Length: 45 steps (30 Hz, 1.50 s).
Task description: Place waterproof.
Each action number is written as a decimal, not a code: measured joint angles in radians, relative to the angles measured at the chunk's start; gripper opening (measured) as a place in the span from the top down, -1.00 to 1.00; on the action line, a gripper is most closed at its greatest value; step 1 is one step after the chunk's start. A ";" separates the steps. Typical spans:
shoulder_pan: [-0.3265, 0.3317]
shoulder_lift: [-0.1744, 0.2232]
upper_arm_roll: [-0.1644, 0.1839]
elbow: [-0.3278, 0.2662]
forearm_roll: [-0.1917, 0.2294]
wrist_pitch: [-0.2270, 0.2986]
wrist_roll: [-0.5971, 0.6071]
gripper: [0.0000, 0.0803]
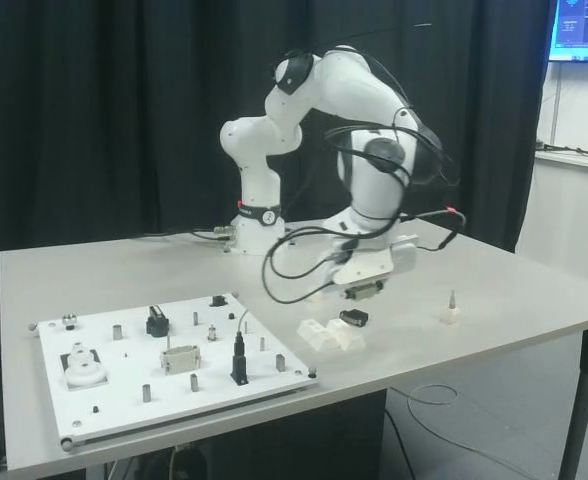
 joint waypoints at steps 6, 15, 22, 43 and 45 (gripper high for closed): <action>0.013 -0.066 0.091 -0.101 -0.063 0.080 0.076 -0.54; 0.015 -0.172 0.210 -0.277 -0.144 0.235 0.160 -0.54; 0.027 -0.243 0.253 -0.415 -0.164 0.372 0.185 -0.54; 0.110 -0.370 0.259 -0.706 -0.166 0.729 0.185 -0.54; 0.116 -0.373 0.259 -0.722 -0.166 0.752 0.185 -0.54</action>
